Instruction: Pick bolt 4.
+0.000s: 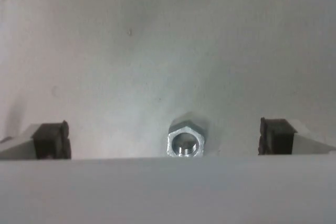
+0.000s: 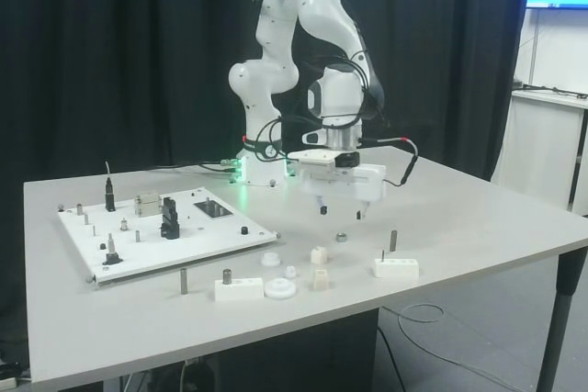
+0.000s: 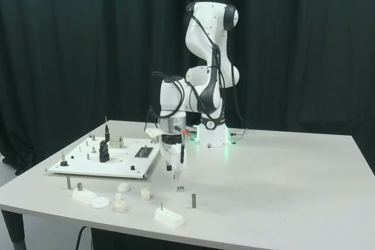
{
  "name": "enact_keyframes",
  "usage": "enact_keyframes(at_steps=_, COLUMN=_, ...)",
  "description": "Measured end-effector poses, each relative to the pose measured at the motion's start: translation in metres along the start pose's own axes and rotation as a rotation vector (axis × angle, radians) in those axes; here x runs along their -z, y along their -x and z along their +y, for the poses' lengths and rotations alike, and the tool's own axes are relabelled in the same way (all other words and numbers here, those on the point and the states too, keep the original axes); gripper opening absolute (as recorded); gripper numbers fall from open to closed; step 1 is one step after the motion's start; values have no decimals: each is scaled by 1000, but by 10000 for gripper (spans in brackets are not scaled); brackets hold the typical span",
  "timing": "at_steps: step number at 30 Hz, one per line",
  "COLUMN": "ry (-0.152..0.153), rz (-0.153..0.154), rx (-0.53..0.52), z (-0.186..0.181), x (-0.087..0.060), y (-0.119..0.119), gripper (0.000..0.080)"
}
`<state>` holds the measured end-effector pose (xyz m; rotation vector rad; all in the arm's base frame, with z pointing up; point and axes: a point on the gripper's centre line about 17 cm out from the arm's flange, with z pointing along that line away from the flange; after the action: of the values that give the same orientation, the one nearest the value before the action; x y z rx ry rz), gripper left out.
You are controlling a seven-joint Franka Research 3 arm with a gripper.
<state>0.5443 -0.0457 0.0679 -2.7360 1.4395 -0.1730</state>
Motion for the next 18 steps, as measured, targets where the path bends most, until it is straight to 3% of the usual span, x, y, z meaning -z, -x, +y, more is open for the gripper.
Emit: enact_keyframes(at_steps=18, ry=45, rz=-34, rx=-13, z=8, x=-32, y=19, gripper=800)
